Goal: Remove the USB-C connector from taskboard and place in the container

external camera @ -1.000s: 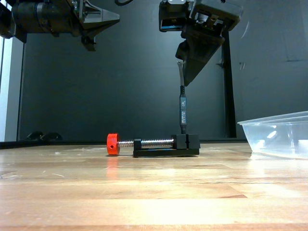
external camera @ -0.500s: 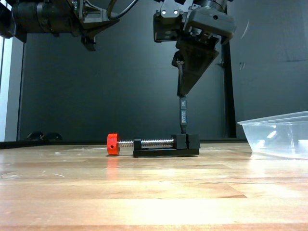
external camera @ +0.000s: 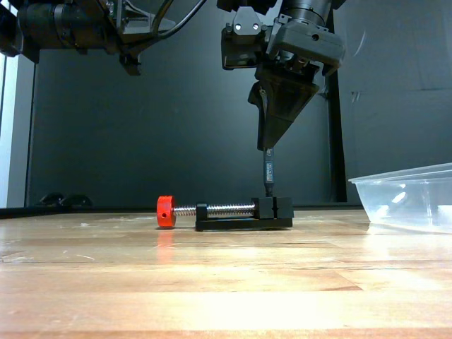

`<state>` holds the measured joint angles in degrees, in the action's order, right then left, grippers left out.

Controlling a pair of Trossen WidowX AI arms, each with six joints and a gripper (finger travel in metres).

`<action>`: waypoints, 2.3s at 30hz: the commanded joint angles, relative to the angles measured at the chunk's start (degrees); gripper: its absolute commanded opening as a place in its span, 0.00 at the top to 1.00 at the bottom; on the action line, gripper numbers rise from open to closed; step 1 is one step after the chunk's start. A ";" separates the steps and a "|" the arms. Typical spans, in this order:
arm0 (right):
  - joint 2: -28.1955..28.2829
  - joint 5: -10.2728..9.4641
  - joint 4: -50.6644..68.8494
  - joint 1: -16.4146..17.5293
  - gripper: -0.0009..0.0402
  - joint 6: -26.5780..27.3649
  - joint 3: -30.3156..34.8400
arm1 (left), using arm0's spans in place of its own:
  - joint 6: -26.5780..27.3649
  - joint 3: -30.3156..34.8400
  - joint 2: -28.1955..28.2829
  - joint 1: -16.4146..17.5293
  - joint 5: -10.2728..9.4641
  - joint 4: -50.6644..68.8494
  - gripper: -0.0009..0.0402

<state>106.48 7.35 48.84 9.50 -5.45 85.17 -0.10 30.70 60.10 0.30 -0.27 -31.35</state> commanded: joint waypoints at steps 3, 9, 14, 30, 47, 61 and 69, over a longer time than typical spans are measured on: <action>0.02 0.00 0.04 -0.02 0.62 -0.02 -0.42 | -0.02 0.00 0.00 0.00 0.02 -0.02 0.98; 0.02 0.00 -0.04 -0.11 0.68 0.20 -0.42 | -0.02 0.00 0.02 0.00 0.00 -0.02 0.98; 0.02 -0.04 -0.07 -0.13 0.73 0.15 -0.42 | -0.02 0.00 0.00 0.00 0.02 -0.02 0.98; 0.02 -0.04 -0.24 -0.24 0.97 -0.07 -0.42 | -0.02 0.00 0.02 0.00 0.02 -0.02 0.98; -0.13 0.00 0.20 -0.24 0.98 0.17 0.48 | -0.02 0.00 0.02 0.02 0.00 -0.02 0.98; -2.38 0.07 1.14 -0.26 0.98 0.52 0.48 | -0.02 0.00 0.02 0.00 0.02 -0.02 0.98; -3.74 0.11 1.53 -0.24 0.98 0.46 0.48 | -0.02 0.00 0.00 0.00 0.00 -0.11 0.98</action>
<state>102.89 7.73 50.26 9.23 -4.91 85.71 -0.10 30.70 60.10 0.30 -0.27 -31.38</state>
